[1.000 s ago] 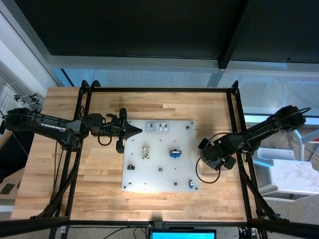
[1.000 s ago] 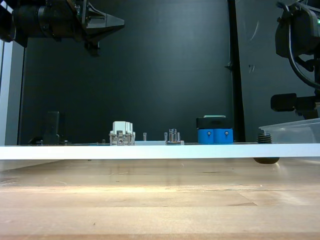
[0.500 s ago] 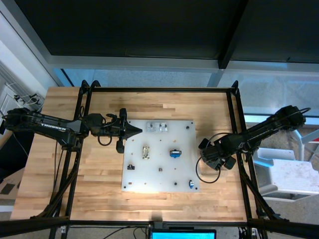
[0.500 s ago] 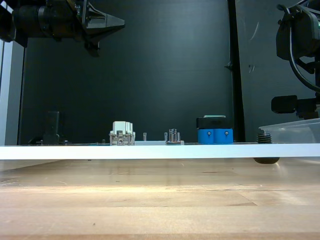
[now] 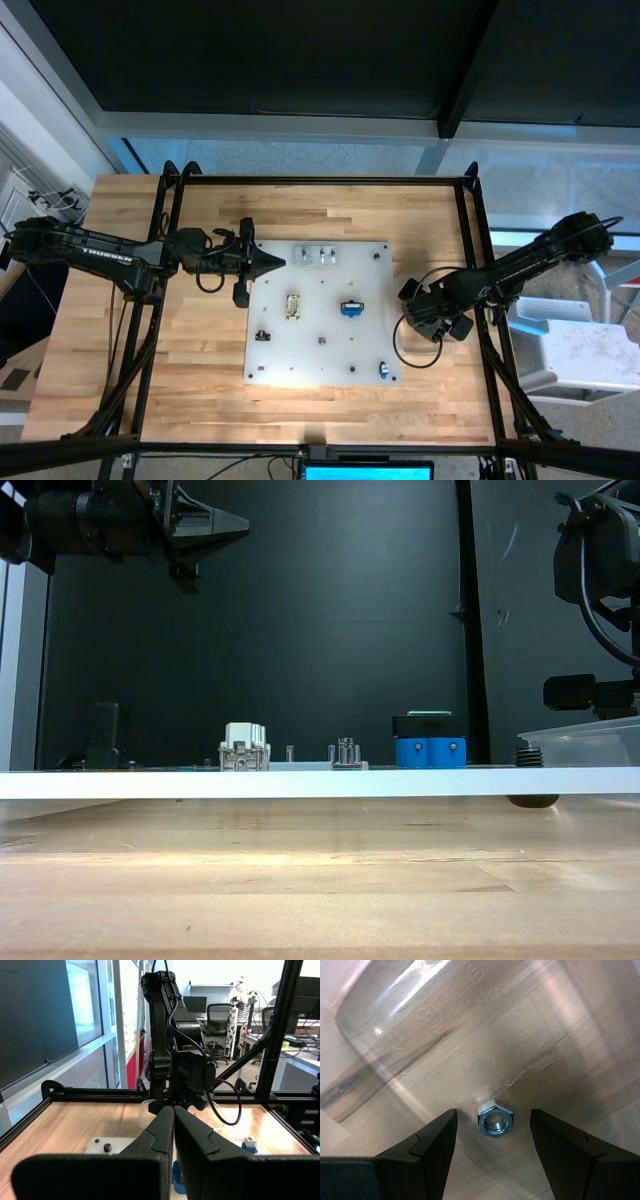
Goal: Pick the M12 fastener and fasten on the M12 threads
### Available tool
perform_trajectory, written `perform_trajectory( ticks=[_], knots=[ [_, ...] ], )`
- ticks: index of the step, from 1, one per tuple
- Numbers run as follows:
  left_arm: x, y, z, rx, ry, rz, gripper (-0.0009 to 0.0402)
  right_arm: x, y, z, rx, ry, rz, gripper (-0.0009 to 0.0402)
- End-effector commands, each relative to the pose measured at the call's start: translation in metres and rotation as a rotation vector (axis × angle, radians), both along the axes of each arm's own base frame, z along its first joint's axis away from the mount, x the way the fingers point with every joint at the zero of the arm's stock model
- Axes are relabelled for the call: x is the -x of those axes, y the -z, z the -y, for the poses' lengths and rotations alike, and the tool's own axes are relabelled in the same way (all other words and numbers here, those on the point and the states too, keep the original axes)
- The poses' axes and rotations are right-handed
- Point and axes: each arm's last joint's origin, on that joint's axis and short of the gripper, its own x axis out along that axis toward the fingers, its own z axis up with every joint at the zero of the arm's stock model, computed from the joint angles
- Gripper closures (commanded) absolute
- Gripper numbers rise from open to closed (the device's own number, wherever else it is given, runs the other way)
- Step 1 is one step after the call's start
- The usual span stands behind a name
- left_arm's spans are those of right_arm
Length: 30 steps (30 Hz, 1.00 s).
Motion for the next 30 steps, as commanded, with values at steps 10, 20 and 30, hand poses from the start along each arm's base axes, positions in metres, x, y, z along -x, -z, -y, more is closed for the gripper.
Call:
perform_trajectory(
  ticks=[10,20,30],
  knots=[
    [0.0000,0.0000,-0.0001,0.000,0.000,0.000,0.0393,0.0007,0.0023,0.0002,-0.005,-0.008,0.002,0.0230],
    [0.0000,0.0000,-0.0001,0.000,0.000,0.000,0.0393,0.0007,0.0023,0.0002,-0.004,-0.018,0.002,0.0317],
    [0.0000,0.0000,-0.0001,0.000,0.000,0.000,0.0393,0.0008,0.0021,0.0001,-0.004,-0.019,0.003,0.0373]
  ],
)
